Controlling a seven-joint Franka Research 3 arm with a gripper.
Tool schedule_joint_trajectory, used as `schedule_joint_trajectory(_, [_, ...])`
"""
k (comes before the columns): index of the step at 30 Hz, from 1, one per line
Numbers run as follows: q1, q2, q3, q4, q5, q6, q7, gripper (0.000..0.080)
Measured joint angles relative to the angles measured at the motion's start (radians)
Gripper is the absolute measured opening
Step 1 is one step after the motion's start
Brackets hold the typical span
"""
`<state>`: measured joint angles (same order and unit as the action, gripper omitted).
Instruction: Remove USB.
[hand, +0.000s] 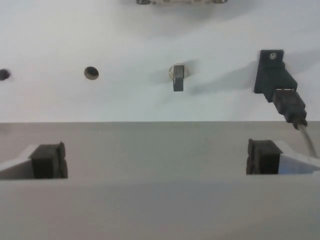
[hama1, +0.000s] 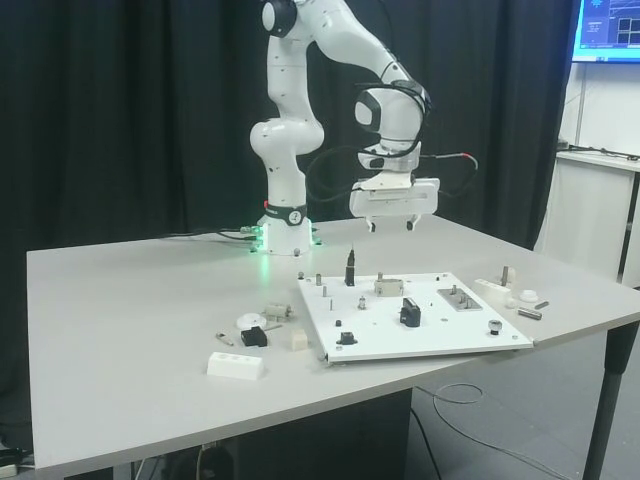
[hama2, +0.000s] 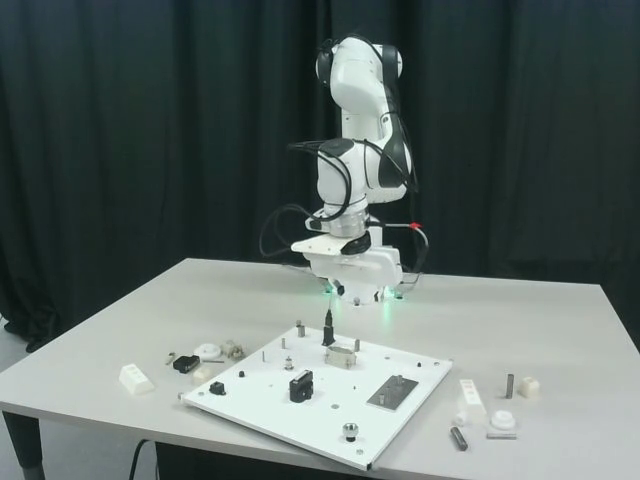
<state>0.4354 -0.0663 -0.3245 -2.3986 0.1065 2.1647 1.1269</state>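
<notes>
The USB plug (hand: 289, 102) is black and sits in a black socket block (hand: 270, 72) on the white board (hand: 125, 45), with a grey cable (hand: 308, 140) leading off it. In the room views the USB plug (hama1: 351, 268) (hama2: 328, 330) stands upright near the far edge of the white board (hama1: 430, 335) (hama2: 320, 415). My gripper (hand: 155, 160) (hama1: 389, 222) (hama2: 358, 290) hangs open above the table just beyond that edge, higher than the plug and apart from it. Nothing is between the black fingertips (hand: 47, 160).
A grey peg (hand: 178, 79) and round holes (hand: 91, 73) lie on the board beside the socket. Other fixtures stand on the board (hama1: 409, 312). Loose parts lie left of it, among them a white block (hama1: 236, 366) (hama2: 136, 378), and more small parts (hama1: 510, 290) (hama2: 470, 400) lie right.
</notes>
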Motion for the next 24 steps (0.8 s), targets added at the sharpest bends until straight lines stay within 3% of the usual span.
schedule_joint_trajectory(13, [-0.008,-0.018,0.0,0.0,-0.019,-0.006,-0.007,0.08])
schedule_joint_trajectory(24, [-0.027,-0.027,-0.001,0.0,-0.092,-0.013,-0.013,0.08])
